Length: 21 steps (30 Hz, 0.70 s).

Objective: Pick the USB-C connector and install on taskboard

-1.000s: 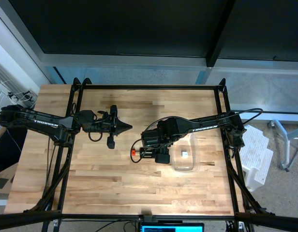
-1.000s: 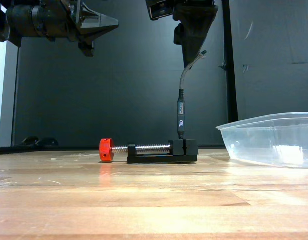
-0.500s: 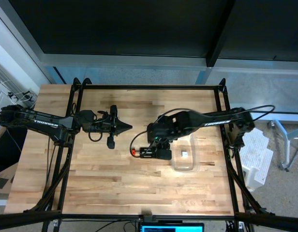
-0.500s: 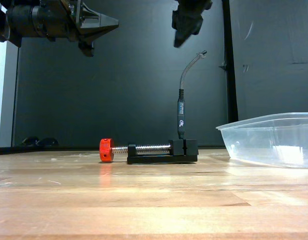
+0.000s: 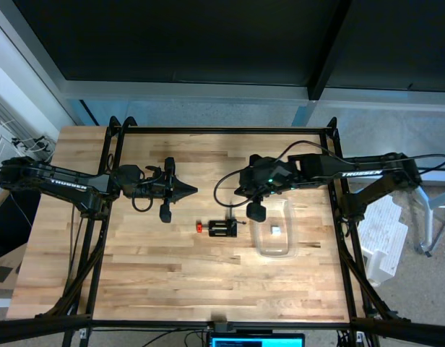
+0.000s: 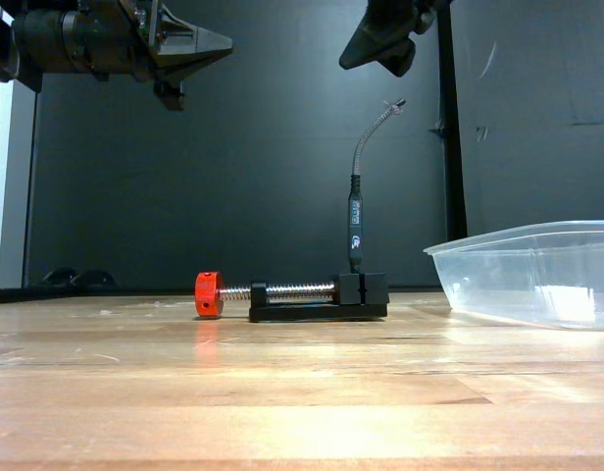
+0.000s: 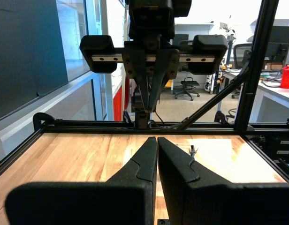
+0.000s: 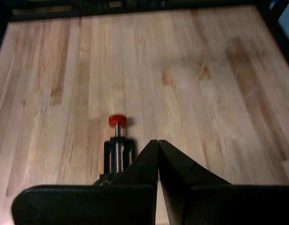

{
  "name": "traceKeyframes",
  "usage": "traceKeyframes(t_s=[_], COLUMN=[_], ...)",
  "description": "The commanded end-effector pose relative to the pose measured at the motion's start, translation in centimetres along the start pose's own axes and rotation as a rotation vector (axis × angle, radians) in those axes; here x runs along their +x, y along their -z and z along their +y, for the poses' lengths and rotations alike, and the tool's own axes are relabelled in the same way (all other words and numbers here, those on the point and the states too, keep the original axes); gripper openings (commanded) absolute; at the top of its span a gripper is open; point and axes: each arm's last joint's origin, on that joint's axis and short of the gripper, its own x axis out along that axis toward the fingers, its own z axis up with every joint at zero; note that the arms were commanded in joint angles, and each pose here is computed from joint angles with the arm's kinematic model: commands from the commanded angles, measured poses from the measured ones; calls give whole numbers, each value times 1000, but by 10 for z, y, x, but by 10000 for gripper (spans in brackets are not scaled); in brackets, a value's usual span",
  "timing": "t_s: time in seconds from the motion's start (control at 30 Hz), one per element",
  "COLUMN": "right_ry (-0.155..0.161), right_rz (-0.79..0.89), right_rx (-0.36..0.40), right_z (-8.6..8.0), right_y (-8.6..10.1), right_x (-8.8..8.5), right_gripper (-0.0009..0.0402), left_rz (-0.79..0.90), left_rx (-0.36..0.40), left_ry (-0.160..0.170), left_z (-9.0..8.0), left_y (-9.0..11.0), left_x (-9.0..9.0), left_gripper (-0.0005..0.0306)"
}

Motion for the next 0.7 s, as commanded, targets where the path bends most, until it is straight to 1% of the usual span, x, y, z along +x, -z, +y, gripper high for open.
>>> traceKeyframes(t_s=[0.03, 0.27, 0.37, 0.63, 0.67, 0.7], right_ry=[1, -12, -12, -24, -27, -40], right_rz=[-86, -312, -361, -495, -508, -527], right_rx=[4, -6, -3, 4, -2, -4], right_z=[-5, -9, -11, -14, -14, -14], right_y=[8, 28, 39, 66, 69, 72], right_x=[-4, -11, -13, -18, -19, -19], right_gripper=[2, 0, 0, 0, 0, 0], left_rz=[0, 0, 0, 0, -1, -1], left_rx=[0, 0, 0, 0, 0, 0], left_ry=[0, 0, 0, 0, 0, 0], left_z=[0, 0, 0, 0, 0, 0], left_y=[0, 0, 0, 0, 0, 0], left_x=[0, 0, 0, 0, 0, 0], left_gripper=[0, 0, 0, 0, 0, 0])
